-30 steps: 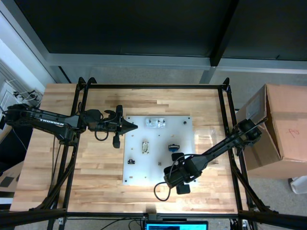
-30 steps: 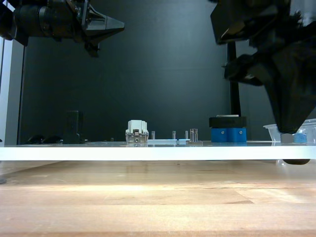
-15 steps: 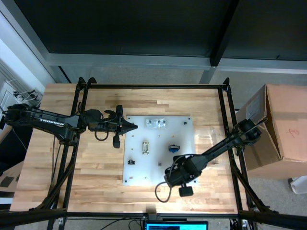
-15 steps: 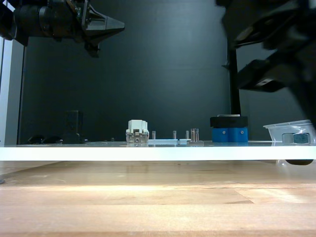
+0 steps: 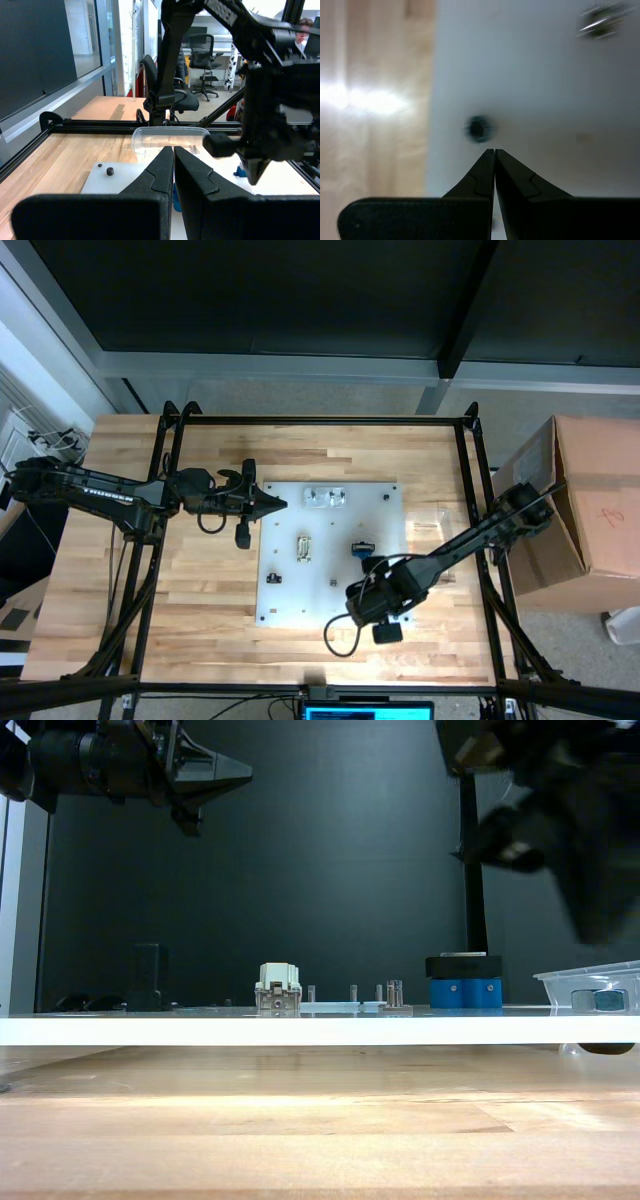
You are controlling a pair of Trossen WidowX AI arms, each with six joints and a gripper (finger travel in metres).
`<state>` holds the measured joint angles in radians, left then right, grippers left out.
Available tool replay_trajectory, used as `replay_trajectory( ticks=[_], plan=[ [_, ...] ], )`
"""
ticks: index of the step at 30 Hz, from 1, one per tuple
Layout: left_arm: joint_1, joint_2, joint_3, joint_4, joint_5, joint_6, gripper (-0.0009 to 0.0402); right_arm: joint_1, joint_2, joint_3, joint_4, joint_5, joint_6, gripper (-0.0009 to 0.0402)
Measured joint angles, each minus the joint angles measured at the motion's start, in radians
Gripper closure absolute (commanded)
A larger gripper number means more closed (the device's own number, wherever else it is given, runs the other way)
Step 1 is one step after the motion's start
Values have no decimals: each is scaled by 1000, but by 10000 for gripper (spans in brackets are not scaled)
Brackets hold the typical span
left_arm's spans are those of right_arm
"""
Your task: Pick the M12 nut and place it on its threads and fasten
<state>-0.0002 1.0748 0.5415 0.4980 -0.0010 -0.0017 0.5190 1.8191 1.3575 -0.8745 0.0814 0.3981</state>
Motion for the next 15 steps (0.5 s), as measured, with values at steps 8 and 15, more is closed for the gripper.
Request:
replay_trajectory(
  ticks=[8,15],
  plan=[
    [0,0,0,-1,0,0,393,-116,-185,-56,84,77,-101,394],
    [0,0,0,-1,0,0,393,-277,-427,-237,363,83,-218,393]
  ],
)
